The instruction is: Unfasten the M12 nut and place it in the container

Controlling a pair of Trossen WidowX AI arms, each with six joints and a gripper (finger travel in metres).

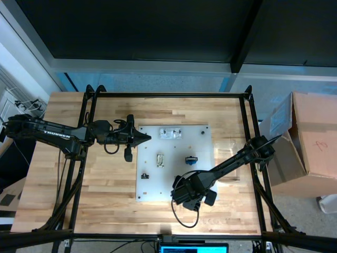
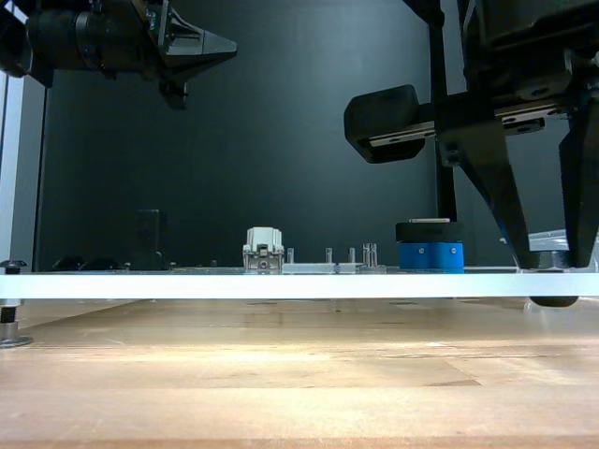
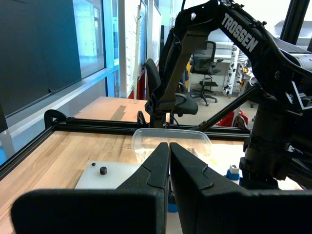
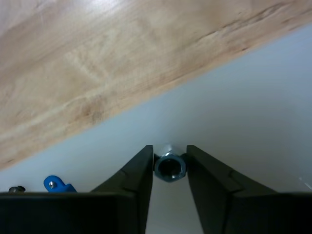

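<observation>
Right gripper [image 4: 169,149] points straight down at the white board [image 4: 234,112] near its near right edge. Its fingers [image 4: 131,187] are parted just wider than the M12 nut [image 4: 169,167], one close on each side, so the claw is released rather than clamped.

Between them the small silver nut sits level, hole upward, at the place where its stud stands. It looks to be on its stud, but the ribs are hidden and I cannot tell how high on the thread it sits.

By my reading the unfastening is under way and not finished. The nut is not lifted off, and it is not in the clear container [image 3: 146,139], which stands on the wooden table [image 1: 105,200] just beside the board's right edge, near the right arm. What is left, as I judge it, is more turning, a firm pinch, a lift clear of the stud and a short carry rightward into the container.

Left gripper [image 1: 146,138] hangs raised over the board's far left edge, its fingers pressed together on nothing, well apart from the nut.
</observation>
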